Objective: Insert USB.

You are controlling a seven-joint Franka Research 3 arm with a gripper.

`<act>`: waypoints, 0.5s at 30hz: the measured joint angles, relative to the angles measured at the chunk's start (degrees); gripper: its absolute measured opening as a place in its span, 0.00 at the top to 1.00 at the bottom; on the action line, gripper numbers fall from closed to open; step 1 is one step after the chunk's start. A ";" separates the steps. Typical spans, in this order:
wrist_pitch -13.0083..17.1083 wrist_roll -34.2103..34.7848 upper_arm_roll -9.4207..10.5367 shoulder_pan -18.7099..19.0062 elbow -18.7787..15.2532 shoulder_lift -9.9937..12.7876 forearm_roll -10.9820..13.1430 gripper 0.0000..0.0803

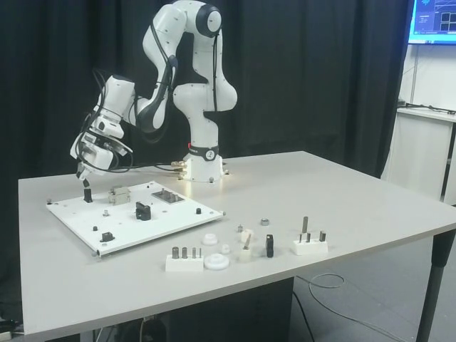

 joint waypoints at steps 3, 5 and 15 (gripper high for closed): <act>0.08 0.00 0.00 -0.20 0.00 -0.02 -0.01 0.97; 0.10 0.00 0.00 -0.30 0.00 -0.04 -0.01 0.97; 0.11 0.00 -0.04 -0.54 0.00 -0.14 -0.01 0.97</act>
